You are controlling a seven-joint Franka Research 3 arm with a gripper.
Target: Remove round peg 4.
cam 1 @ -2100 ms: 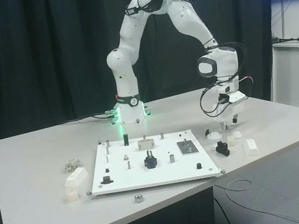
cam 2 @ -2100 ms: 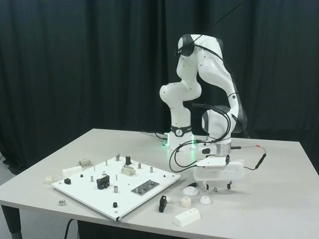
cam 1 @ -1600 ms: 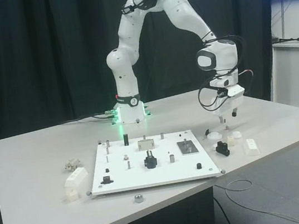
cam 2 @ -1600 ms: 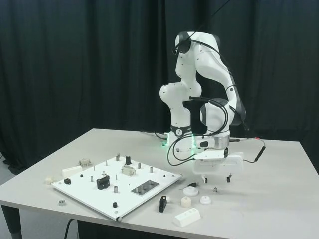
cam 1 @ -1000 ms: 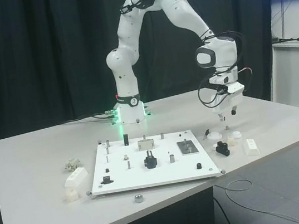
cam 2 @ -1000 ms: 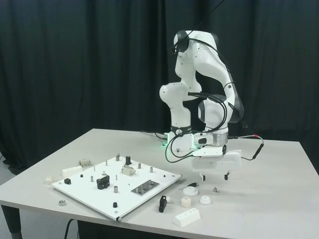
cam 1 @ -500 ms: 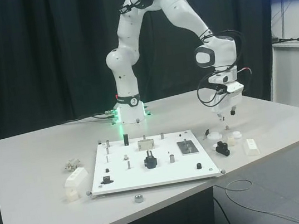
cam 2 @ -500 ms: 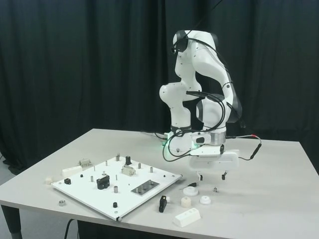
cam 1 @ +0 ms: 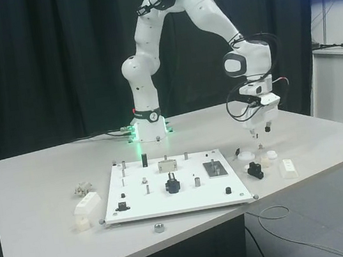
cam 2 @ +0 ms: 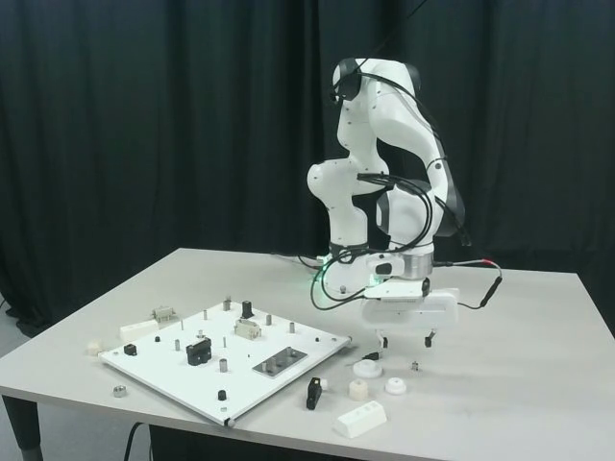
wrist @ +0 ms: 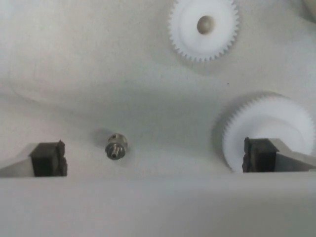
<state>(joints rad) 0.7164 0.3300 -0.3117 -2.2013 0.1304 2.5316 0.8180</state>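
A small grey metal round peg (wrist: 116,146) stands by itself on the grey table, off the board, beside two white gears (wrist: 203,28) (wrist: 269,131). In the room views the peg (cam 2: 414,365) (cam 1: 263,147) sits right of the white board (cam 1: 188,197). My gripper (wrist: 153,157) (cam 2: 406,341) (cam 1: 260,131) hangs open a short way above the peg. Nothing is between its black fingertips (wrist: 47,159), and neither touches the peg.
The white board (cam 2: 245,384) carries several pegs and black parts. Near the peg lie a black part (cam 1: 254,169), a white block (cam 1: 288,168) and a third small white gear (cam 2: 357,389). Left of the board sit more white parts (cam 1: 87,206), and a nut (cam 1: 158,227) lies in front.
The gripper has risen from just above the table beside the gears, leaving the peg standing on the table. It has also drifted slightly toward the arm's base.
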